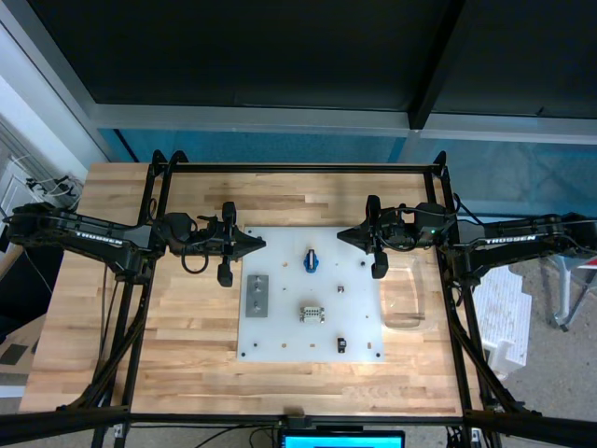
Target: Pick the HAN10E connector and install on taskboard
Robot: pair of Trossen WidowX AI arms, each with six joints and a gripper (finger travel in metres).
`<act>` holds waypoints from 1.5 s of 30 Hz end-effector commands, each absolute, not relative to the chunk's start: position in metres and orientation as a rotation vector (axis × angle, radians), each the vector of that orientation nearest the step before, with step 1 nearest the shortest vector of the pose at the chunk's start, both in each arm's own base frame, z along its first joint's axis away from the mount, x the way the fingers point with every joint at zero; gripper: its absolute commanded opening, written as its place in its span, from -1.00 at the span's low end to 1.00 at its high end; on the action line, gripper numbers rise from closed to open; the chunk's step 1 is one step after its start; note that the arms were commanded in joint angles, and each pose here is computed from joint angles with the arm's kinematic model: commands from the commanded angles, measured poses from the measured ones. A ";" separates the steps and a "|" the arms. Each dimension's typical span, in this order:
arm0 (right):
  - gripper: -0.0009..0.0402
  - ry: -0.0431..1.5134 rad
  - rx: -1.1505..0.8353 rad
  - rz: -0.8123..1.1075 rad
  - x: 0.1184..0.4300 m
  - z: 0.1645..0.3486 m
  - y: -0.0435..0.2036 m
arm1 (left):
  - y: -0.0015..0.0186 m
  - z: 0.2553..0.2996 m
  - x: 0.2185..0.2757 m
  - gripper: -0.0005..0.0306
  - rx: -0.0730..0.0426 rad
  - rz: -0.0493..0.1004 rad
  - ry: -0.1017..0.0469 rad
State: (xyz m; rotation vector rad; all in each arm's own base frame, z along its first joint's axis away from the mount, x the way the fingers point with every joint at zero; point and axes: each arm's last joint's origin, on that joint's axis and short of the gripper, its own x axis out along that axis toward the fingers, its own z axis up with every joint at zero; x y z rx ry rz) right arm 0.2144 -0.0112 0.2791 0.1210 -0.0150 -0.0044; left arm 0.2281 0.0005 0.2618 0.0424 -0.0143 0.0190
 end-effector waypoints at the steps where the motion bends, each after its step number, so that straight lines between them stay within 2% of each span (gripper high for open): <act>1: -0.96 -0.012 0.121 -0.004 0.215 0.278 -0.011 | 0.0005 0.2620 0.2281 -0.96 0.043 0.019 -0.015; 22: -0.96 -0.059 0.082 0.025 0.213 0.275 -0.009 | 0.0006 0.2619 0.2281 -0.96 0.043 0.019 -0.014; 32: -0.96 -0.010 0.095 0.016 0.223 0.264 -0.010 | 0.0006 0.2619 0.2281 -0.96 0.043 0.019 -0.014; 45: -0.96 -0.031 0.105 -0.006 0.223 0.265 -0.010 | 0.0006 0.2620 0.2281 -0.96 0.043 0.019 -0.015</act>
